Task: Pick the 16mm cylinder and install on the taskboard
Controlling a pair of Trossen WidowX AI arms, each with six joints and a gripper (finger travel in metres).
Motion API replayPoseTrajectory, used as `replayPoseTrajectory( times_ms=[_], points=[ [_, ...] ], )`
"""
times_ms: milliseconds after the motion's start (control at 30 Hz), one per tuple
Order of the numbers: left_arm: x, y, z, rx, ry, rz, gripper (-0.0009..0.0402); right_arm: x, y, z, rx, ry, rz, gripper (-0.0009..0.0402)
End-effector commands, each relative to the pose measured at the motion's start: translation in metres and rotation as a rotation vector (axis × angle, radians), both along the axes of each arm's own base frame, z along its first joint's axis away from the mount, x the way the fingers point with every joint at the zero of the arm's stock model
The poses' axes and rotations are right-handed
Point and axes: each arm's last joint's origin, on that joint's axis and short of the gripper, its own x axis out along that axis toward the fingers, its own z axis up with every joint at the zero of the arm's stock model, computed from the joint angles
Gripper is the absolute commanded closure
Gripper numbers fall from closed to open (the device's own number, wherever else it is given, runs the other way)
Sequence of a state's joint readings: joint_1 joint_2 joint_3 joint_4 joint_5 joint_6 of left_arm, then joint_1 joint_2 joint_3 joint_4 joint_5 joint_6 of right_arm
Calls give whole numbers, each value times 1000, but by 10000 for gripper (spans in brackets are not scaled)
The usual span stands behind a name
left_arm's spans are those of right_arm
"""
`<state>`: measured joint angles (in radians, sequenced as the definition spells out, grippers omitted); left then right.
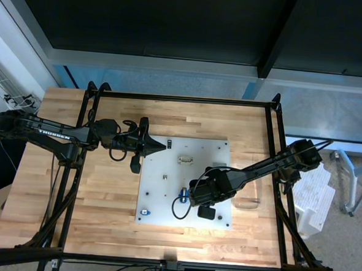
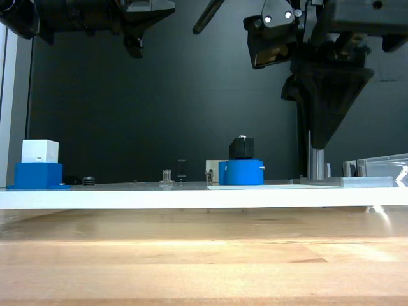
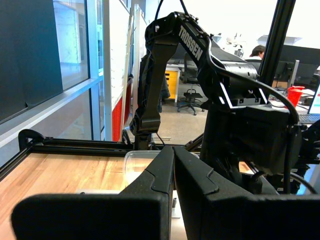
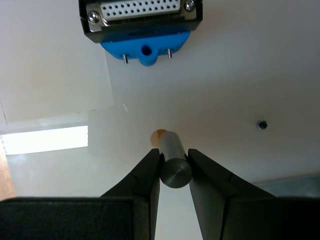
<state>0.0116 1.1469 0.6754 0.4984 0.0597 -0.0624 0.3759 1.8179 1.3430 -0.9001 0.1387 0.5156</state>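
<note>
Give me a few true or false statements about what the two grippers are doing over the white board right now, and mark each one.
1. The right gripper grips the 16mm cylinder between its fingers. True.
2. The 16mm cylinder lies flat on the taskboard. False: it is held upright, pointing down at the taskboard.
3. The left gripper carries a second peg. False: its fingers are shut on nothing, near the taskboard's left edge.
4. A blue fitting sits on the taskboard. True.
</note>
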Motion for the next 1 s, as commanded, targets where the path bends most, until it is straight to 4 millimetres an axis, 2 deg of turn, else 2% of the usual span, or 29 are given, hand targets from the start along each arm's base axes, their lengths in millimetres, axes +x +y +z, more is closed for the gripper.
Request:
replayPoseTrajectory(
  times_ms=[33,1000],
  points=[
    [0,0,0,0,0,0,393,3,2,-9,13,21,5,375],
    [0,0,0,0,0,0,393,5,2,-13,18,27,11,375]
  ],
)
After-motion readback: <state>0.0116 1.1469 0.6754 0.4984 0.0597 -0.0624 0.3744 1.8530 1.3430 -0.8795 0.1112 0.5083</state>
